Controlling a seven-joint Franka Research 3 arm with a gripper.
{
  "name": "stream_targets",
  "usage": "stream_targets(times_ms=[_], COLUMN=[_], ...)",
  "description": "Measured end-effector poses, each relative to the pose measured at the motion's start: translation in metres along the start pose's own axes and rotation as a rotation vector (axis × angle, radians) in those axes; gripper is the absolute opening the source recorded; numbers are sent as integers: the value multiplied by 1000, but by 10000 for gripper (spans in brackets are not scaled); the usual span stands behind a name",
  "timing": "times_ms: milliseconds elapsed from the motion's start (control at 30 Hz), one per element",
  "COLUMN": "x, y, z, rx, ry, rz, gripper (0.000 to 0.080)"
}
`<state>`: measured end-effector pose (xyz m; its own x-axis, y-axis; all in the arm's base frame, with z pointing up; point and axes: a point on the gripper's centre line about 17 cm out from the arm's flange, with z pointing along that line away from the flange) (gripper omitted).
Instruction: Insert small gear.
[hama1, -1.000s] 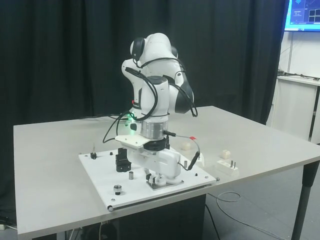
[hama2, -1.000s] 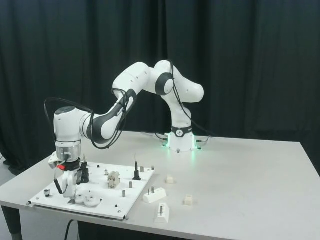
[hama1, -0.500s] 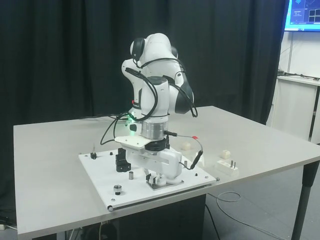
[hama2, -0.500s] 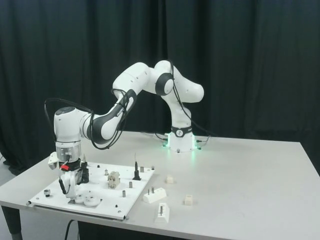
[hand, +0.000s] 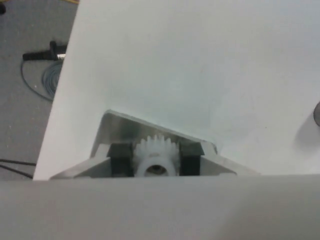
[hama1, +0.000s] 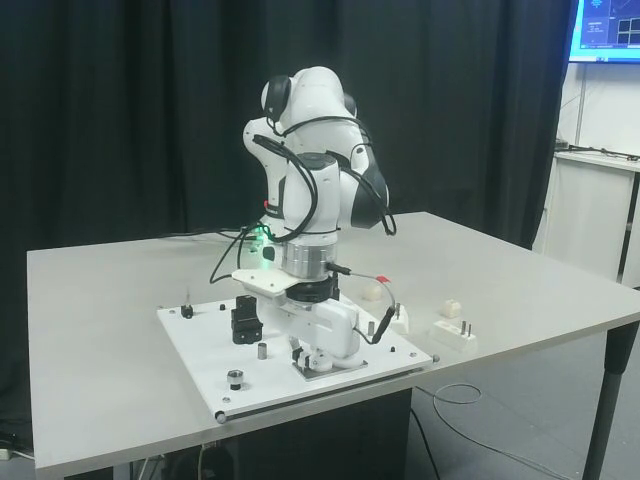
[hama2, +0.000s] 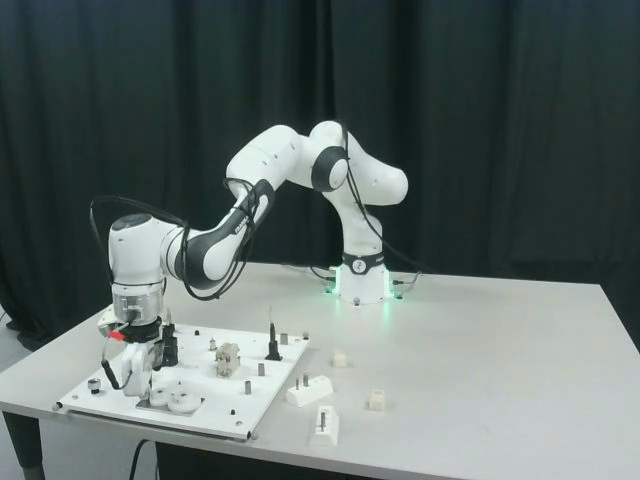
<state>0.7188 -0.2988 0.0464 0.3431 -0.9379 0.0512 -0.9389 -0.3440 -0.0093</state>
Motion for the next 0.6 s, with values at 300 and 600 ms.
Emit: stream_targets(times_ms=[300, 600], x=[0, 0], y=[0, 0], z=[2, 2], rx=[-6, -6], ry=[5, 5], rz=[-22, -55], gripper=[194, 194])
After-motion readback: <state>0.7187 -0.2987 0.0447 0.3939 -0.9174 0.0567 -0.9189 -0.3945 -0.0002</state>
